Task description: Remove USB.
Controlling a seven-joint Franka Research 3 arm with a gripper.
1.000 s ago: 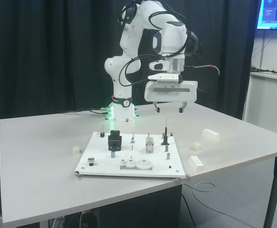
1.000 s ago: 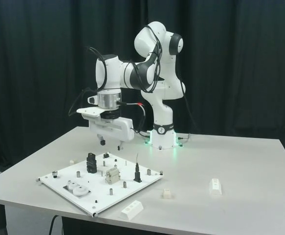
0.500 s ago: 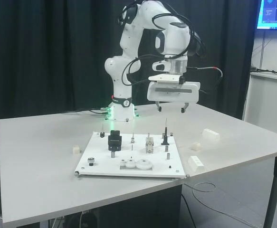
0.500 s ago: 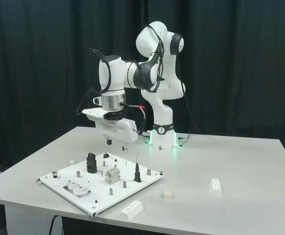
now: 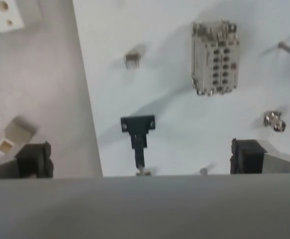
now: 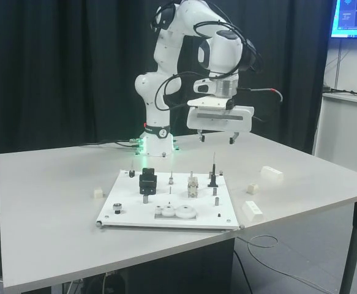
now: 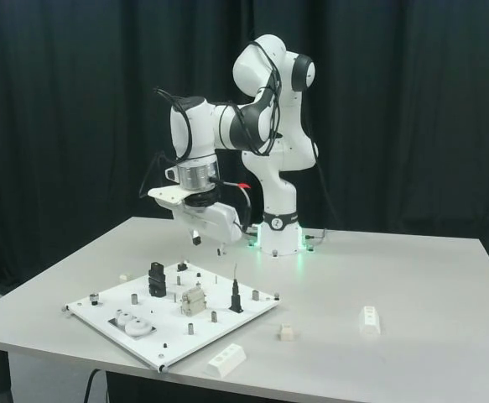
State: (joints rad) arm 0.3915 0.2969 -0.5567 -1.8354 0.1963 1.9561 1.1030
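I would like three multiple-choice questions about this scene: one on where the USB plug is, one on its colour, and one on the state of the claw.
1. Where is the USB plug?
A) on the white board
B) on the floor
C) hanging in the air
2. What colour is it?
A) white
B) green
C) black
3. The claw is:
A) shut on the plug
B) open and empty
C) shut and empty

Answers: 1 A, it stands upright on the board; 2 C, its body is black; 3 B, the fingers are apart above the board, with nothing between them.

Grey table (image 6: 56, 184): white board (image 6: 129, 211) laid flat on it; four small white blocks (image 6: 252, 211) scattered around.
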